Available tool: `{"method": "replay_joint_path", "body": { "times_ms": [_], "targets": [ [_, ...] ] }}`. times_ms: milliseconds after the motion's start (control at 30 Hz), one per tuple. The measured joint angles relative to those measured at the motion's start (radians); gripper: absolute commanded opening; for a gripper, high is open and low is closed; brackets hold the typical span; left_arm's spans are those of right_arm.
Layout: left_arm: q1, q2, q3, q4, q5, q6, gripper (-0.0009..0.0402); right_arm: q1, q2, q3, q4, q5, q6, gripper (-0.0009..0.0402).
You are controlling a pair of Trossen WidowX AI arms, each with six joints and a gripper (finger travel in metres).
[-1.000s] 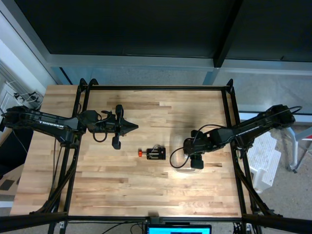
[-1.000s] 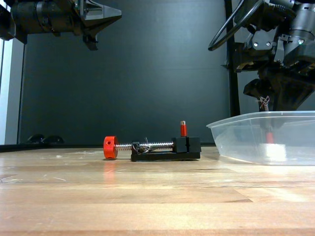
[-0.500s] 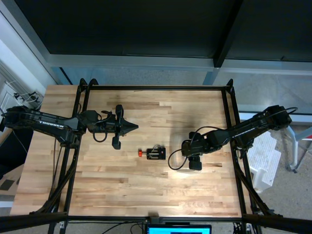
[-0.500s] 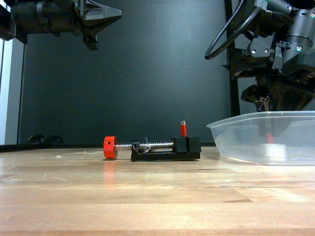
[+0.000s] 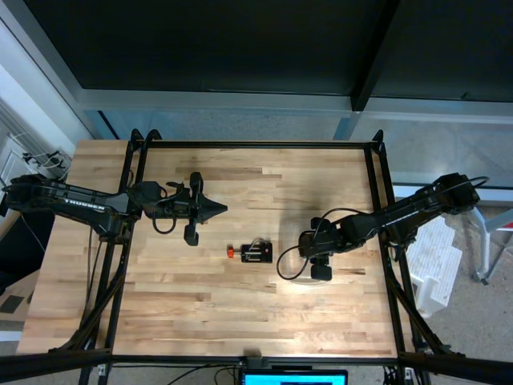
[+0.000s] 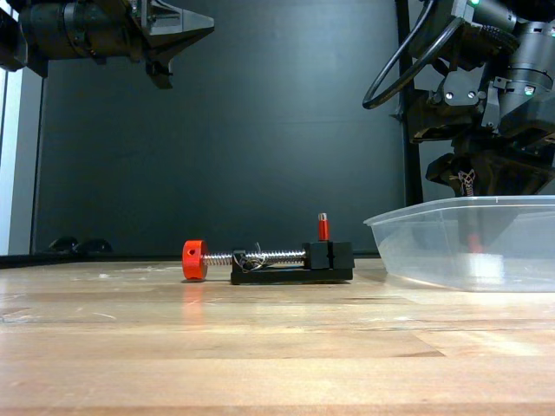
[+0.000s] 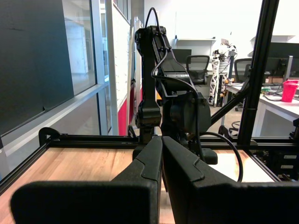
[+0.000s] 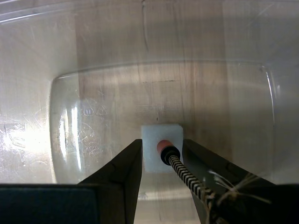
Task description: Pick the RCA connector and install on taskboard
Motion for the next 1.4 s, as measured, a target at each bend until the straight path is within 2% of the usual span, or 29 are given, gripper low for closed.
{"method": "replay_joint_path", "body": {
  "times_ms": [600, 1067, 1400],
  "targets": [
    [0.000, 0.000, 0.000, 0.000, 0.000, 0.000, 0.0000, 0.002, 0.000, 0.000, 0.000, 0.000, 0.000, -0.0002],
    [0.000, 0.000, 0.000, 0.000, 0.000, 0.000, 0.0000, 0.002, -0.010, 0.008, -0.009, 0.000, 0.000, 0.0004],
    [0.000, 0.000, 0.000, 0.000, 0.000, 0.000, 0.0000, 0.002, -0.064, 0.086, -0.141, 0.000, 0.000, 0.0004]
  ]
}}
